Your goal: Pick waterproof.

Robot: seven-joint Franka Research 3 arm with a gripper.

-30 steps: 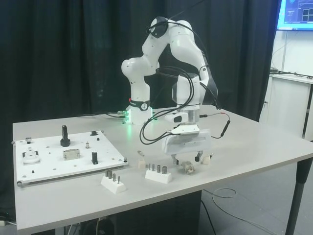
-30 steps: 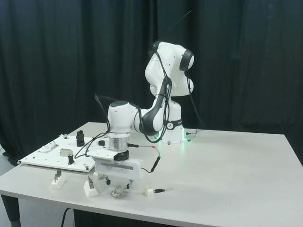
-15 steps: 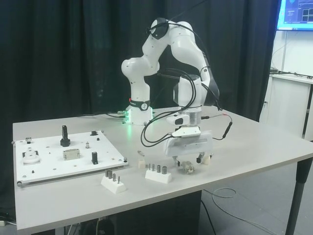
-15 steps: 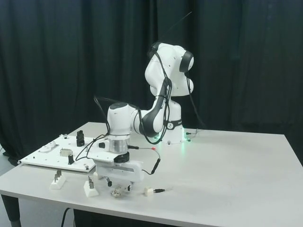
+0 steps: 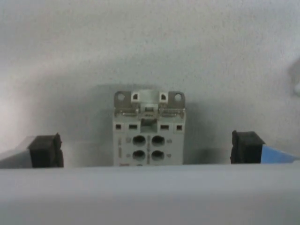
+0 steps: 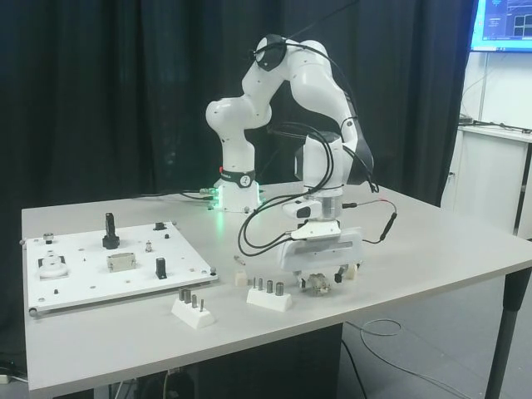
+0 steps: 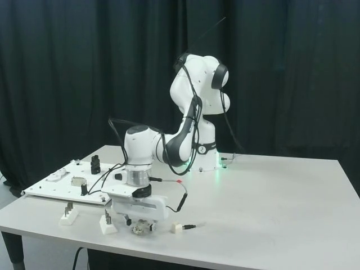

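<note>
The hand [image 5: 145, 152] hangs low over the desk [image 6: 432, 241] with its fingers [image 5: 45, 151] spread wide on either side of the waterproof connector [image 5: 149, 131] – lying flat, untouched – so the reach looks done, and the next move calls for squeezing in on its sides before lifting.

waterproof connector [image 5: 149, 129] lower part hidden

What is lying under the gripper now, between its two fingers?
A white connector block with four round holes and a grey metal bracket lies on the grey table, between the open black fingertips of the gripper. The gripper body covers its nearer end.
</note>
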